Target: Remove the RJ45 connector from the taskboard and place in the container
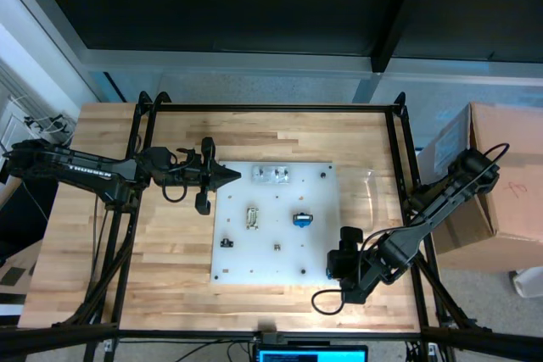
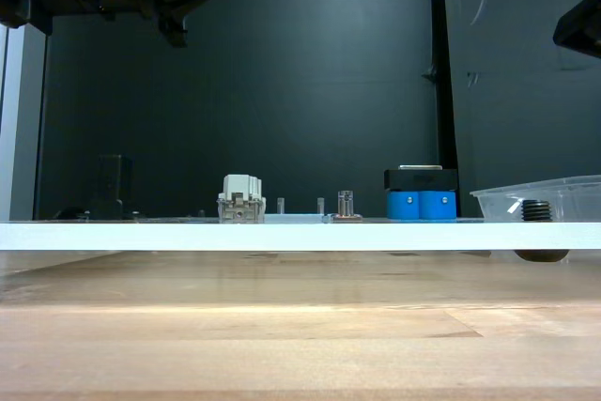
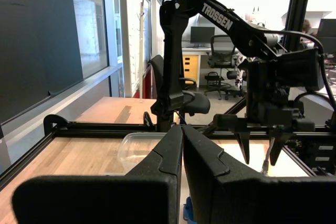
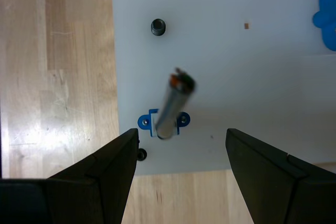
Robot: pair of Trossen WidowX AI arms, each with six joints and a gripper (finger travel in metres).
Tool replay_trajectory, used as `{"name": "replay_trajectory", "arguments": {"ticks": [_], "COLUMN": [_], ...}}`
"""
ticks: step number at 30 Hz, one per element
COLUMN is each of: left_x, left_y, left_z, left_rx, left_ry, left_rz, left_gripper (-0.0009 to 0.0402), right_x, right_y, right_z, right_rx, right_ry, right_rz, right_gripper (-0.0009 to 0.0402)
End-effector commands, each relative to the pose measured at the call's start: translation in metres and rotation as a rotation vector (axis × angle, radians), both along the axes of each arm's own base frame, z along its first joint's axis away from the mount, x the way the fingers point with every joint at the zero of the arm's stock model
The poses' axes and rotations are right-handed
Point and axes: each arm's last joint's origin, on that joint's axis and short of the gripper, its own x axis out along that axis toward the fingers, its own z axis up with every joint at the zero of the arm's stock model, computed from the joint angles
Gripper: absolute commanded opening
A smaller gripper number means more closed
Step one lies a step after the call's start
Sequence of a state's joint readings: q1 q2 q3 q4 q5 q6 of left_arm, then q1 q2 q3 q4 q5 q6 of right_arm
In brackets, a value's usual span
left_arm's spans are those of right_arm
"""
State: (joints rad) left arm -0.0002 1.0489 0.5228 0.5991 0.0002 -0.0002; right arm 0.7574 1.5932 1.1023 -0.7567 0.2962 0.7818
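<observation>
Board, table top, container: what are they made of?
Board: white, smooth, matte; likely plastic sheet. Table top: wood, plank grain showing, slight sheen. Container: clear plastic, thin see-through walls. RJ45 connector: cannot tell where it is. Left gripper shut, raised over the board's left edge. Right gripper open, above the board's near right corner.

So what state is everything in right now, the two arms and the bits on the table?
Left gripper: jaws shut, empty, raised over the far left corner of the board.
Right gripper: jaws open, empty, over the board's near right corner.
Grey pin: seated in its blue clip.
Network plug: in neither gripper; which board part it is, I cannot tell.
Clear tub: beside the board, contents unclear.
</observation>
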Motion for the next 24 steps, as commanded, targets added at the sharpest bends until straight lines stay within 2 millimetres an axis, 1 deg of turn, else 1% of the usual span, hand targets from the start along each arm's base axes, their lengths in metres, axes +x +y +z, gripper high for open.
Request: {"name": "replay_trajectory", "arguments": {"ticks": [1,5,10,19,24], "left_x": [0.0,0.0,0.0001,0.0,0.0], "left_y": [0.0001,0.0001,0.0001,0.0,0.0], "left_z": [0.0,0.0,0.0,0.0,0.0], "left_rx": [0.0,0.0,0.0,0.0,0.0], "left_ry": [0.0,0.0,0.0,0.0,0.0], "left_rz": [0.0,0.0,0.0,0.0,0.0], "left_gripper": [0.0,0.0,0.0,0.0,0.0], "right_x": [0.0021,0.0022,0.0014,0.001,0.0008], "right_y": [0.002,0.0021,0.0014,0.0008,0.0009], "right_z": [-0.0065,-0.012,-0.0137,-0.0152,-0.0154], "right_rx": [0.011,0.022,0.017,-0.004,-0.003], "right_ry": [-0.014,-0.026,-0.022,-0.037,-0.037], "right_rz": [0.005,0.004,0.006,0.005,0.006], "right_gripper": [0.0232,0.0232,0.0224,0.0172,0.0151]}}
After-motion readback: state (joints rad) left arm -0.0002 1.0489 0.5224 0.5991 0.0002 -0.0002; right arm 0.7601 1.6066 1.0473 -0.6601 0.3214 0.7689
